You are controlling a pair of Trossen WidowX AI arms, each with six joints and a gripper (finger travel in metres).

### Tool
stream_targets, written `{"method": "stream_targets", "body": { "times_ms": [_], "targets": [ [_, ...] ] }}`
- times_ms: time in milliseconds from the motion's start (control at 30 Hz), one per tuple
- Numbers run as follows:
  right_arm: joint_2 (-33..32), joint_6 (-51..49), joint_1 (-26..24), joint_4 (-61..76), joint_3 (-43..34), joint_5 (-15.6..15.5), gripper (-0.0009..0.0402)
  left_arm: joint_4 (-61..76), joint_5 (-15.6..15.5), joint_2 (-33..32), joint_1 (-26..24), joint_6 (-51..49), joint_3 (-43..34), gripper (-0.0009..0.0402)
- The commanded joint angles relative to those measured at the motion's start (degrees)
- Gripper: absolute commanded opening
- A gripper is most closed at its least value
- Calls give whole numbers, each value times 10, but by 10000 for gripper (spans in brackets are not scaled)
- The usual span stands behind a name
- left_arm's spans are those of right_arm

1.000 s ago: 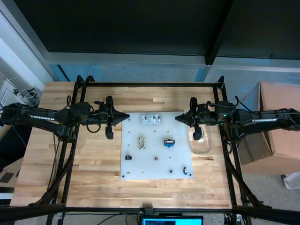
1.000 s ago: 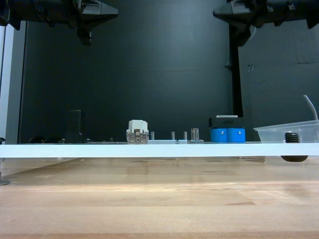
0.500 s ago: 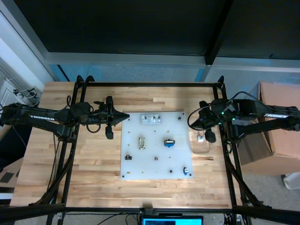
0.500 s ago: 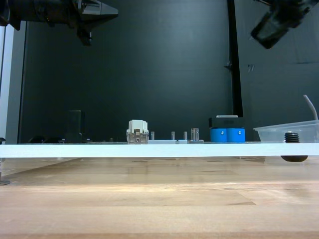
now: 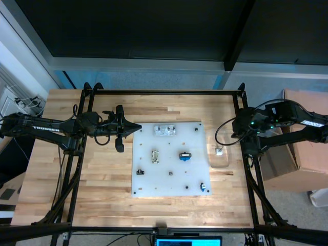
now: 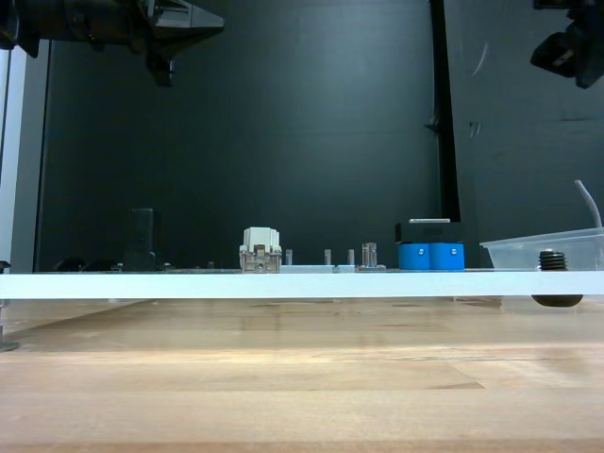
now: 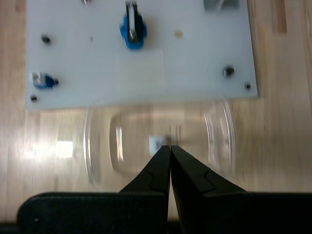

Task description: Pick the RJ45 connector and install on the taskboard

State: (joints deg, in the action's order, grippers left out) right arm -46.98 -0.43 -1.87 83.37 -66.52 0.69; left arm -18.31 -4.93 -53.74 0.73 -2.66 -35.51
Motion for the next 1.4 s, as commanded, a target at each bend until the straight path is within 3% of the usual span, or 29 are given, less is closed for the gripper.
{"method": "stream_targets", "body": {
  "times_ms": [33, 533, 633, 700, 1067, 1400],
  "targets": [
    [0, 0, 0, 21, -12, 0, 0, 0, 0, 0, 0, 0, 0, 0],
    [-1, 3, 0, 43, -11, 0, 0, 0, 0, 0, 0, 0, 0, 0],
    [-1, 4, 0, 45, -10, 17, 7, 0, 0, 0, 0, 0, 0, 0],
    [-3, 6, 0, 54, -9, 28, 22, 0, 0, 0, 0, 0, 0, 0],
    [-4, 10, 0, 33, 66, 29, 139, 0, 0, 0, 0, 0, 0, 0],
    [-15, 15, 0, -36, 139, 28, 201, 0, 0, 0, 0, 0, 0, 0]
  ]
}}
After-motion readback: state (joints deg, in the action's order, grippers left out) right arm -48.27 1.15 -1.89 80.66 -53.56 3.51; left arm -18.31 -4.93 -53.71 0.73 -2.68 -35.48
